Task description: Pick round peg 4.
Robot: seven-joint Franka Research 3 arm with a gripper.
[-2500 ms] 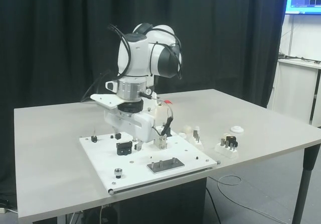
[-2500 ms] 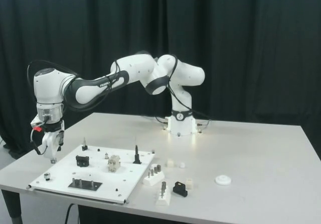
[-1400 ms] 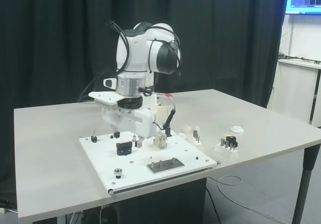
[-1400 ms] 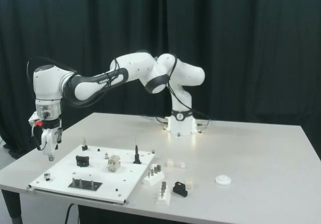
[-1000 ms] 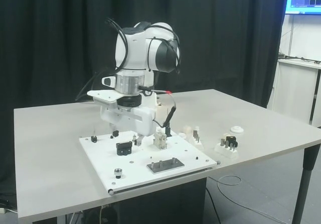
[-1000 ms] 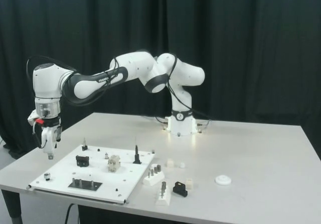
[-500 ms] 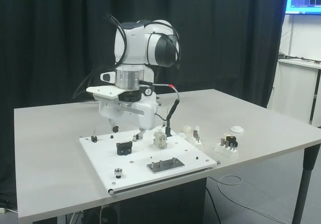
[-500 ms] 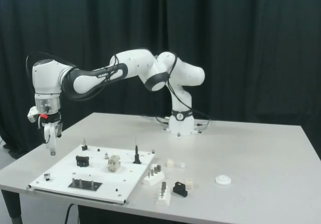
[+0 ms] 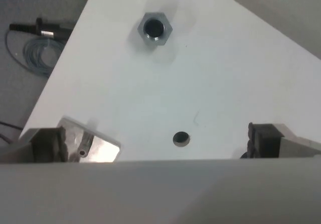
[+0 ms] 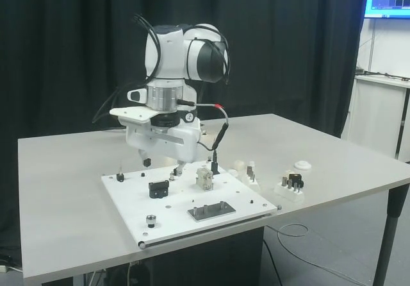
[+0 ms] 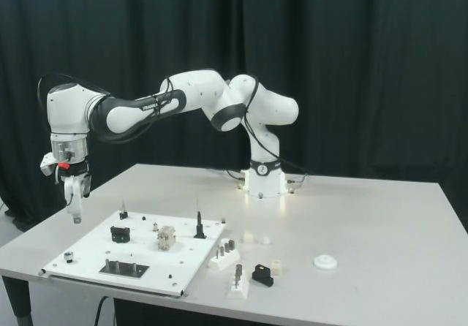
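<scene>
arm (image 11: pixel 146 110) outstretched, gripper (image 10: pixel 163 164) pointing down

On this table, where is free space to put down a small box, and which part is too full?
The grey table is bare between the robot base and the white disc, out to its far edges. A second bare strip lies behind the white board, seen in the first room view. The board and the peg holders beside it are crowded.
</scene>
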